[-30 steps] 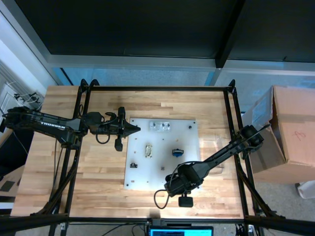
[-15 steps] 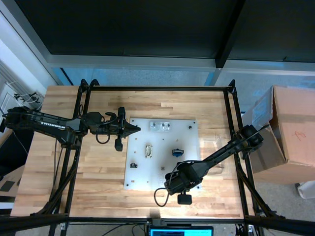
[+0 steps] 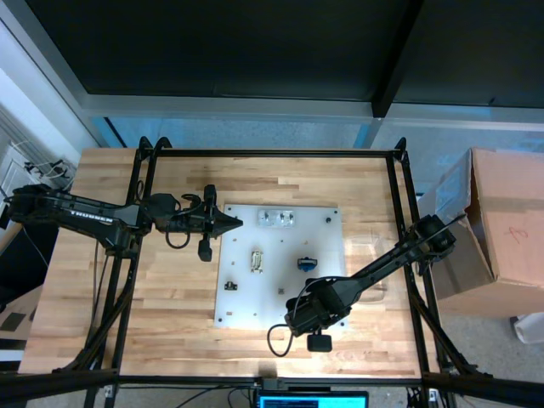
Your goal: Unfasten the M12 nut and place it in the container
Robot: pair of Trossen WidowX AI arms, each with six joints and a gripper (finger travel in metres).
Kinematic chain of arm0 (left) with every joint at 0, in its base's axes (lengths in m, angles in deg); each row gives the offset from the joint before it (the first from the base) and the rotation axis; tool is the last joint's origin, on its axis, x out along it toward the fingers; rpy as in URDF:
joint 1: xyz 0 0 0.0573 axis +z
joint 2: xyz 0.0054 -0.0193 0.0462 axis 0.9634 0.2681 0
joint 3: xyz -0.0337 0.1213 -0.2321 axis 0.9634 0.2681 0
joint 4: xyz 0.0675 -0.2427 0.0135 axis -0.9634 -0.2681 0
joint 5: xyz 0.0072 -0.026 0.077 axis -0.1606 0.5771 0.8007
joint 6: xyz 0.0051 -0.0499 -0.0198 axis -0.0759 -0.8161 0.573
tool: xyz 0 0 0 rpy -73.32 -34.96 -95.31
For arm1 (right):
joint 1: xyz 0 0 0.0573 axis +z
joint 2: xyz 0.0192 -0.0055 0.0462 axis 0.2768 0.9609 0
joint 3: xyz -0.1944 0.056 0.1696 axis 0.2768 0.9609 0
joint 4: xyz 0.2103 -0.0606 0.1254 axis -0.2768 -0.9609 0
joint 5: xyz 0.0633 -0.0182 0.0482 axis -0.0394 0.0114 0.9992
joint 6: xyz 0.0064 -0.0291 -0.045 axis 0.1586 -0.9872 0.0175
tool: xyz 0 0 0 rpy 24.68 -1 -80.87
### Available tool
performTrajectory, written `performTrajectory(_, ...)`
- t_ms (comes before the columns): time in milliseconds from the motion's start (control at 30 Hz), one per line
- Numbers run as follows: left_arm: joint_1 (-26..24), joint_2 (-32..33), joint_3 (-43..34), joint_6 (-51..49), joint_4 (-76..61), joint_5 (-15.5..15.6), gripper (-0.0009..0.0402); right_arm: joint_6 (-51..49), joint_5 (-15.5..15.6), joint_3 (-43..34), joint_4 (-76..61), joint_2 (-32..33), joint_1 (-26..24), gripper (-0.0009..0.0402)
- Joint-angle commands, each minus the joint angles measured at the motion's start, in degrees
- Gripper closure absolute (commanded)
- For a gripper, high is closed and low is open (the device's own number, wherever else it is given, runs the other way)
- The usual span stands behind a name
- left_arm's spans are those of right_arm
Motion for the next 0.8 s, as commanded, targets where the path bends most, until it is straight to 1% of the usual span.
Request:
performTrajectory(33, 0.00, 0.00, -0.02, 0.00, 0.02, -0.02, 0.0393, 1.18, -5.18, 0.00, -1.95, -0.15, -0.11, 0.0394)
performTrajectory(67, 0.00, 0.00, -0.02, 0.00, 0.02, -0.02, 0.0393, 2.34, -7.67, 0.00, -2.97, -0.44, -0.11, 0.0393)
performTrajectory(100, 0.00, 0.00, -0.02, 0.00, 0.02, 0.00, 0.0393, 2.43, -9.33, 0.00, -3.76, -0.68, -0.13, 0.0393)
performTrajectory(133, 0.02, 0.00, -0.02, 0.00, 0.02, 0.00, 0.0393, 2.40, -9.99, 0.00, -4.33, -1.01, -0.11, 0.0393)
performTrajectory(200, 0.00, 0.00, -0.02, 0.00, 0.07, 0.00, 0.0393, 2.54, -10.80, 0.00, -4.87, -1.51, -0.15, 0.0393)
performTrajectory(300, 0.00, 0.00, -0.02, 0.00, -0.02, -0.02, 0.0393, 3.89, -10.38, 0.00, -5.66, -2.03, -0.13, 0.0393)
performTrajectory(400, 0.02, 0.00, -0.02, 0.00, 0.04, -0.02, 0.0393, 3.91, -7.41, 0.00, -5.49, -2.40, -0.11, 0.0393)
performTrajectory(667, 0.00, 0.00, -0.02, 0.00, 0.02, 0.00, 0.0393, 3.69, 4.09, -2.64, -4.72, -2.73, -0.11, 0.0393)
performTrajectory(733, 0.02, 0.00, -0.02, 0.00, -0.04, -0.02, 0.0393, 3.21, 5.81, -2.80, -3.13, -2.73, -0.15, 0.0393)
performTrajectory(800, 0.00, 0.00, -0.02, 0.00, 0.00, -0.02, 0.0393, 2.25, 5.88, -2.78, -2.05, -2.27, -0.17, 0.0393)
